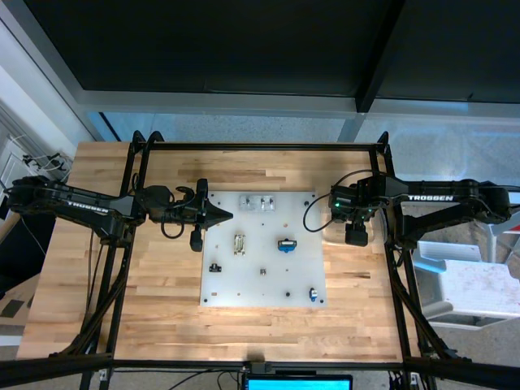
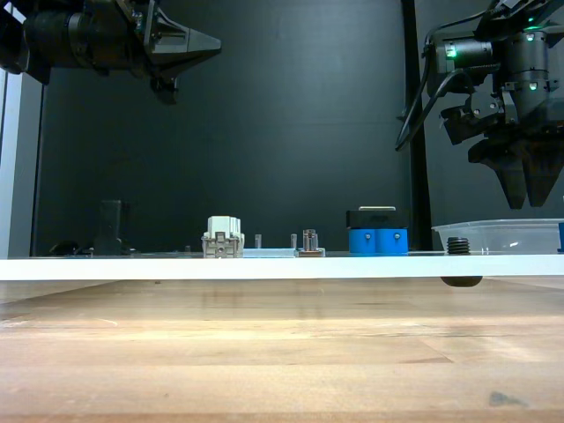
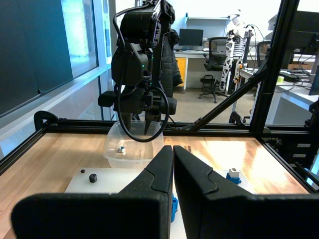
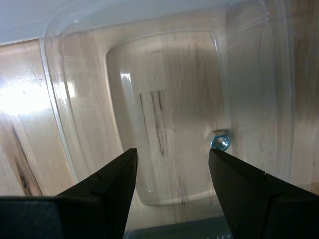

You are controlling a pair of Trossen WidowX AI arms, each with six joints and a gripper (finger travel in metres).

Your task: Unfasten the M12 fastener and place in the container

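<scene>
Across the high view: wooden worktop [image 1: 122, 268] carrying white board [image 1: 262, 276]. Left pincer [image 1: 226, 215] left of frame centre, over the board's left part, clenched to a point, grasping nothing. Right pincer [image 1: 356, 236] right of centre, just off the board's right edge, above the container [image 1: 335, 234], a clear tub faint against the wood. Fastener too small to make out from here.

Low view: left pincer [image 2: 207, 40] in upper left of frame, well above the board. Right pincer [image 2: 530, 203] in upper right, pointing down, tips just above the container [image 2: 502, 231] rim. Black ribbed stud [image 2: 456, 245] at right of frame, in front of the tub wall, ribs bare. Blue connector block [image 2: 377, 240] right of centre on the board.

Left wrist view: left pincer [image 3: 173, 149] with fingers pressed together, only a thin seam between. Beyond, right pincer [image 3: 135, 130] spread over the container [image 3: 114, 154]. M12 fastener [image 3: 120, 148], a small silver nut, lying on the tub floor.

Right wrist view: right pincer [image 4: 172, 152] released, fingers [image 4: 107, 184] wide apart, nothing held. Container [image 4: 50, 99] directly beneath. M12 fastener [image 4: 220, 142] flat on its floor, near one side wall, clear of both fingers.
</scene>
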